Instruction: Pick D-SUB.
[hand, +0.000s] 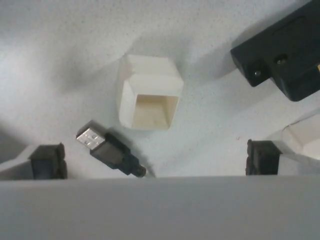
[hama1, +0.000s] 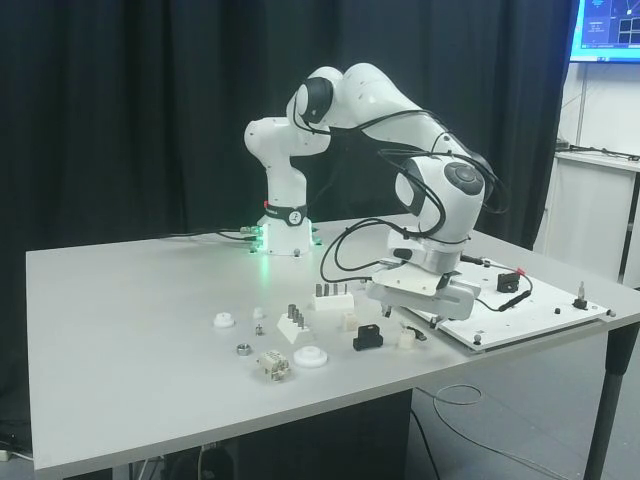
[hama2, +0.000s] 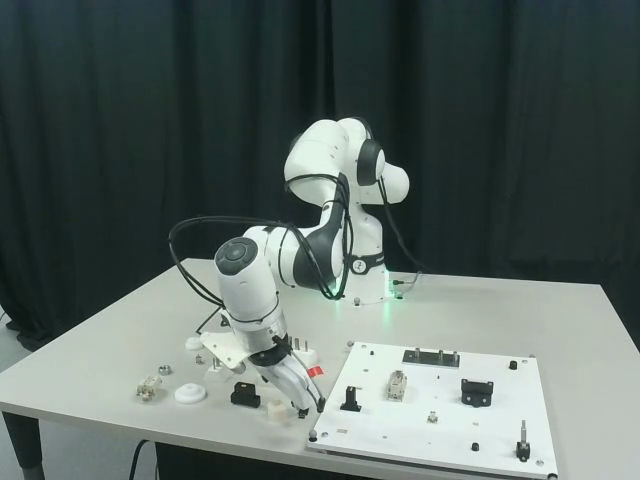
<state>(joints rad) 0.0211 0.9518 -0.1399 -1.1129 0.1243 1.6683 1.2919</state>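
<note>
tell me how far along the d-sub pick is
Nothing looks done yet. The gripper is open and empty, low over the grey table above a white block and a USB plug. The likely D-SUB lies untouched near the table's front edge, apart from the gripper. Left: move over it, descend, close, lift.

D-SUB connector (hama1: 272, 364): small metal-shelled part, apparently lying flat on the grey table (hama1: 130, 310) near its front edge, just beside a white ring (hama1: 311, 358), well apart from the gripper (hama1: 405, 322).
</note>
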